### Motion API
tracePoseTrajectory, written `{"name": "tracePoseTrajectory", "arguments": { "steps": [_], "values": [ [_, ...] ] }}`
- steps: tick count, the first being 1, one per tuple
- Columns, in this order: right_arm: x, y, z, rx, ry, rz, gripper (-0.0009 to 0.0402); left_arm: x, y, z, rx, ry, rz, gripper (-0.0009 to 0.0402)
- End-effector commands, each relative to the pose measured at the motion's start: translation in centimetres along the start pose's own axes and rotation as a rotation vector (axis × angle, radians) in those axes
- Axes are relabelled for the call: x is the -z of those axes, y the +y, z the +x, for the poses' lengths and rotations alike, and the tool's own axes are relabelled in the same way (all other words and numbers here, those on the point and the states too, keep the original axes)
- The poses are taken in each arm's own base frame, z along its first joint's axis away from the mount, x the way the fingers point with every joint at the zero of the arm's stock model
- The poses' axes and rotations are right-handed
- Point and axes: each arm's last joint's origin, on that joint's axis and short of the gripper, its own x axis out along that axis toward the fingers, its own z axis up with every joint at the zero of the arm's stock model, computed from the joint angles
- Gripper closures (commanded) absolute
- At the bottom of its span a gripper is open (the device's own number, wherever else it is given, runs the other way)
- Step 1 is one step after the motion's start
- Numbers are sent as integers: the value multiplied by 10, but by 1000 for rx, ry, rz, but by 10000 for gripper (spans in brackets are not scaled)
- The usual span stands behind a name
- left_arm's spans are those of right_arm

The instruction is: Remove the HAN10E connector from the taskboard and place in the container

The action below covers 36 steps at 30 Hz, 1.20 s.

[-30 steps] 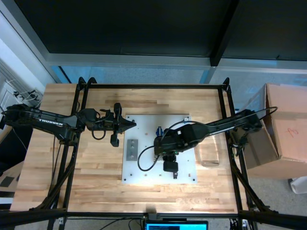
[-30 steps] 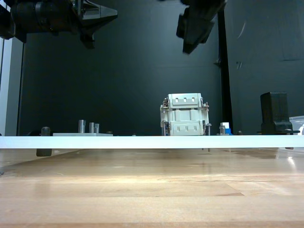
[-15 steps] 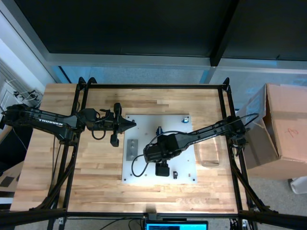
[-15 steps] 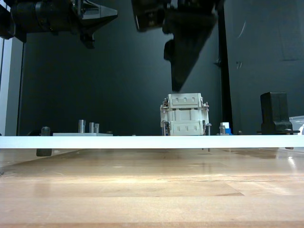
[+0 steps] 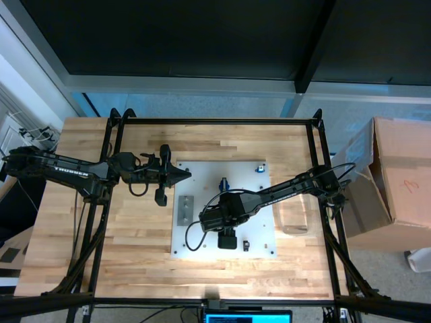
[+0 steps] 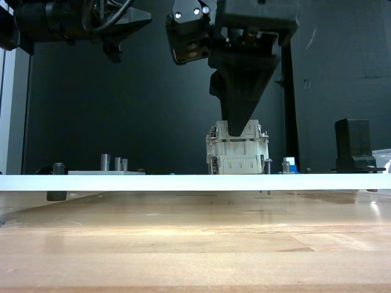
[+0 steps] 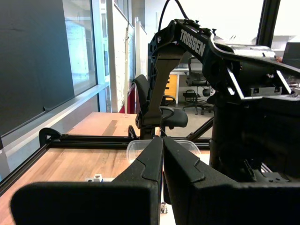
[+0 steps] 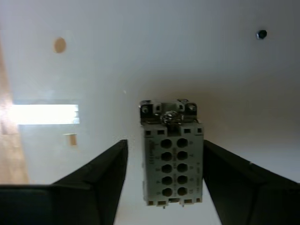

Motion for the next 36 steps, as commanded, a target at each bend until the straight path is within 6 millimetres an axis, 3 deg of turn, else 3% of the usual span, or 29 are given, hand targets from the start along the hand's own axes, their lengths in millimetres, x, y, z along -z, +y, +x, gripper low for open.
{"name": "tracePoseTrajectory", "arguments": {
  "steps": [1, 12, 19, 27, 36],
  "values": [
    [1, -1, 3, -3, 11, -3, 246, 0, 0, 0, 0, -1, 0, 393],
    [1, -1, -3, -10, -10, -23, 397, 0, 0, 0, 0, -1, 0, 393],
    [2, -3, -17, -20, -45, -20, 375, 0, 0, 0, 0, 0, 0, 393],
    [5, -5, -39, -37, -97, -14, 380, 0, 0, 0, 0, 0, 0, 393],
    [9, 2, -47, -51, -110, -17, 387, 0, 0, 0, 0, 0, 0, 393]
  ]
}}
